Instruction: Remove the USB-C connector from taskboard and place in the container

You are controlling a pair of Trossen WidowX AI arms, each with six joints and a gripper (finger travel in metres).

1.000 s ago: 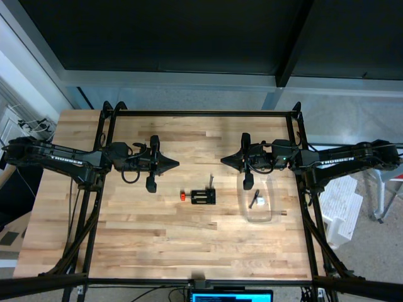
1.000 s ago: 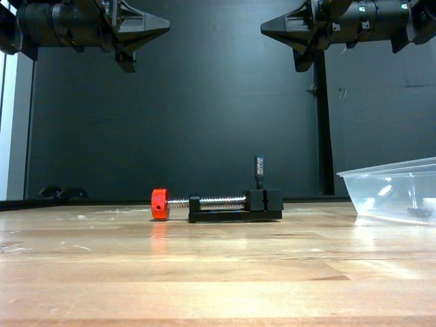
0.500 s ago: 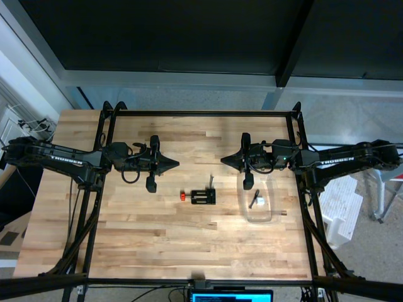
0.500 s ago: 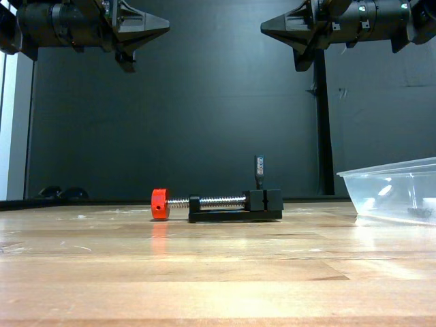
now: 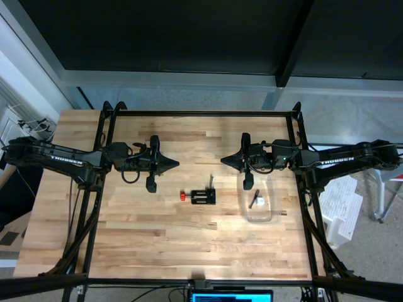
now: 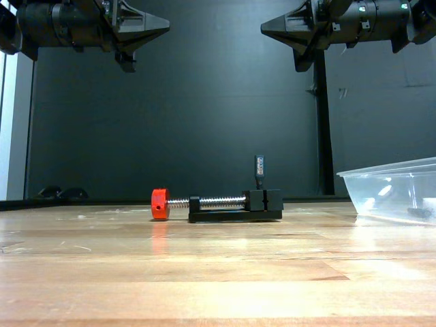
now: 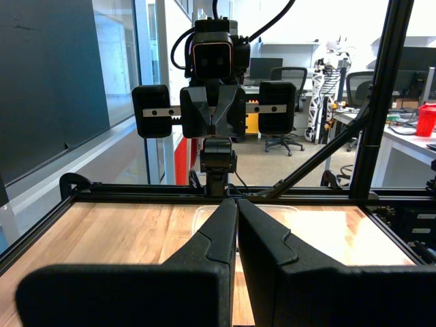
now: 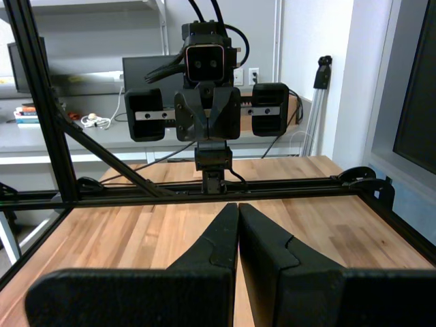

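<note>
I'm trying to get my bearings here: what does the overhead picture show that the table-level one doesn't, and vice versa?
Only the high view: the USB-C connector and a small white cube seen plainly inside the container. Only the low view: the left gripper and right gripper hanging high above the table, and the taskboard with its silver screw. Both: taskboard, container and the two grippers pointing toward each other.

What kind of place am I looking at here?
Probably a robotics lab in an office: a pale wooden table in a black metal frame, the left end effector and right end effector both shut, hovering above it, and a black office chair behind.
</note>
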